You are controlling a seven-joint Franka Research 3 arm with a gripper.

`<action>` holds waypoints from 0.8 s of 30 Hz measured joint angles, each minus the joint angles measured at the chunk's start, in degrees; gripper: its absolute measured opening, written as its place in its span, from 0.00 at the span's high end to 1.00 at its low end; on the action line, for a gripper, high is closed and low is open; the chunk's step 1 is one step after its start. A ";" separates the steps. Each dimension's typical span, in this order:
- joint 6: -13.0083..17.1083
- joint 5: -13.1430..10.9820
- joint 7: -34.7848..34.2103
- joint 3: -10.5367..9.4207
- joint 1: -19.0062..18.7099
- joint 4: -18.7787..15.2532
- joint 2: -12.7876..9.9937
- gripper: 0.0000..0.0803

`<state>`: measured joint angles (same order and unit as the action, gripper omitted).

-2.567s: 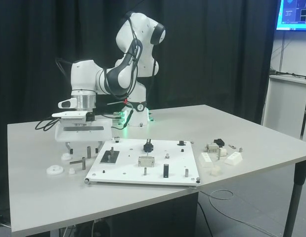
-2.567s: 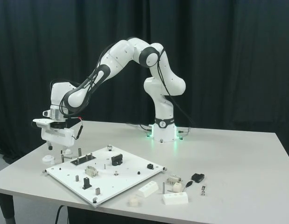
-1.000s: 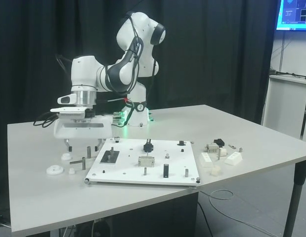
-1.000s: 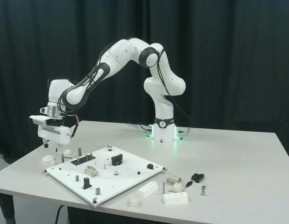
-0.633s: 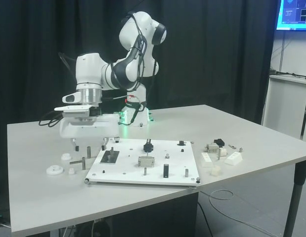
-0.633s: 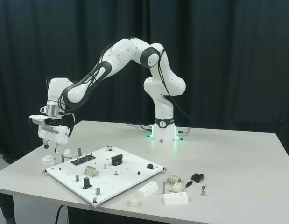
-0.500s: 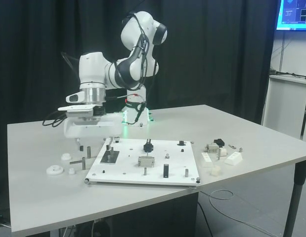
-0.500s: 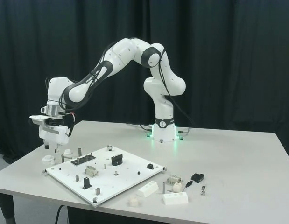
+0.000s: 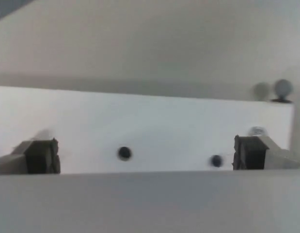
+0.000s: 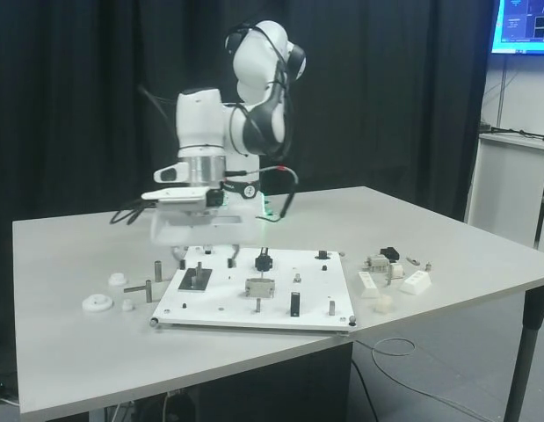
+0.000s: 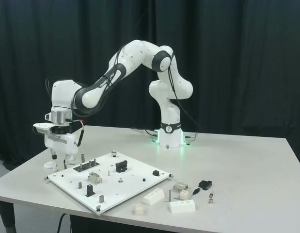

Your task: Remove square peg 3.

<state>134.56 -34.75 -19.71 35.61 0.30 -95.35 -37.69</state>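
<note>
My gripper (image 10: 217, 257) hangs open and empty just above the rear left part of the white board (image 10: 315, 294). In the wrist view the two black fingertips (image 9: 40, 156) stand far apart over the bare white board (image 9: 164, 116), with two small dark holes (image 9: 124, 153) between them and a corner screw (image 9: 256, 130) beside one tip. Several short upright pegs stand near the board's front edge, among them a grey peg (image 10: 257, 305), a black peg (image 10: 294, 303) and another grey peg (image 10: 331, 308). I cannot tell which one is square peg 3. From the second room view the gripper (image 11: 60, 154) is at the board's left corner.
Left of the board lie white gears (image 10: 97, 303), a standing grey peg (image 10: 155, 266) and a lying peg (image 10: 135, 285). A black plate (image 10: 195, 278) sits on the board under the gripper. White blocks (image 10: 415, 282) and a black connector (image 10: 390, 253) lie to the right.
The arm has swung the gripper to the right, from over the loose parts beside the board to above the board's rear left part. The fingers stay open and empty.
</note>
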 joint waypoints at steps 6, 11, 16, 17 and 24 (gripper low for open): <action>-3.03 3.03 -5.63 -0.10 -1.45 3.04 -2.21 0.00; -5.65 4.39 -7.69 -0.65 -1.91 5.66 -3.98 0.00; -6.97 4.62 -10.29 -1.35 -1.93 7.57 -5.35 0.00; -7.01 4.66 -10.79 -1.49 -1.94 7.79 -5.53 0.00; -7.04 4.71 -14.75 -2.55 -1.93 8.64 -6.32 0.00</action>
<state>127.52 -30.04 -34.46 33.06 -1.64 -86.72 -44.01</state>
